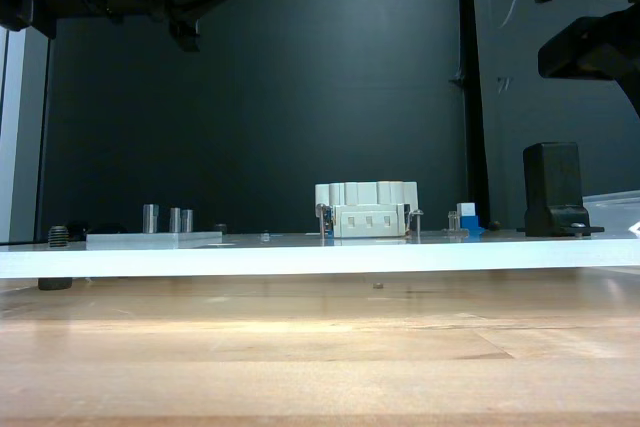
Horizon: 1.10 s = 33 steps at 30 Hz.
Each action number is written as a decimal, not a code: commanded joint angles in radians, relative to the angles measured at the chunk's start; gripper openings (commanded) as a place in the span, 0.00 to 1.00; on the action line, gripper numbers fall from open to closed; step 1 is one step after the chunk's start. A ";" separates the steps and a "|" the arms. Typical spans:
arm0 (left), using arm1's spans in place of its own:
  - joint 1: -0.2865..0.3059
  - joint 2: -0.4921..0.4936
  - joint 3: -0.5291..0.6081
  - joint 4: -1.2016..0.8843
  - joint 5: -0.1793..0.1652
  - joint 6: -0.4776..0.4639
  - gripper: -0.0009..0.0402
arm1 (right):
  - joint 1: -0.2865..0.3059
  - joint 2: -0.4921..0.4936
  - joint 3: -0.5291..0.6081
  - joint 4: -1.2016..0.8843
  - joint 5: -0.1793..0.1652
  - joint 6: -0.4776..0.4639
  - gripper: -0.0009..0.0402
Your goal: Pick the 16mm bar from the taskboard and place it in the container
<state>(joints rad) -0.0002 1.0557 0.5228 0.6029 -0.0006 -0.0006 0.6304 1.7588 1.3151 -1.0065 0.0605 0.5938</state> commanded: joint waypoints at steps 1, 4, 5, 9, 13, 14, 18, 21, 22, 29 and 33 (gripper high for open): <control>0.000 0.000 0.000 0.000 0.000 0.000 0.02 | 0.001 0.000 -0.016 0.011 0.001 0.000 0.48; 0.000 0.000 0.000 0.000 0.000 0.000 0.02 | 0.000 0.000 -0.025 0.022 0.004 0.000 0.48; 0.000 0.000 0.000 0.000 0.000 0.000 0.02 | 0.001 0.000 -0.028 0.029 0.007 -0.003 0.48; 0.000 0.000 0.000 0.000 0.000 0.000 0.02 | 0.000 0.000 -0.032 0.035 0.026 -0.009 0.48; 0.000 0.000 0.000 0.000 0.000 0.000 0.02 | 0.000 0.000 -0.034 0.038 0.026 -0.013 0.48; 0.000 0.000 0.000 0.000 0.000 0.000 0.02 | 0.000 0.000 -0.037 0.042 0.026 -0.015 0.48; 0.000 0.000 0.000 0.000 0.000 0.000 0.02 | 0.000 0.000 -0.053 0.059 0.026 -0.015 0.48; 0.000 0.000 0.000 0.000 0.000 0.000 0.02 | 0.000 0.000 -0.076 0.098 0.026 -0.015 0.48; 0.000 0.000 0.000 0.000 0.000 0.000 0.02 | 0.000 0.000 -0.084 0.114 0.026 -0.015 0.48; 0.000 0.000 0.000 0.000 0.000 0.000 0.02 | 0.000 0.000 -0.104 0.137 0.025 -0.018 0.48; 0.000 0.000 0.000 0.000 0.000 0.000 0.02 | 0.000 0.000 -0.108 0.142 0.025 -0.018 0.48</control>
<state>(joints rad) -0.0002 1.0557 0.5228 0.6029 -0.0006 -0.0002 0.6300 1.7588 1.2095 -0.8673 0.0860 0.5758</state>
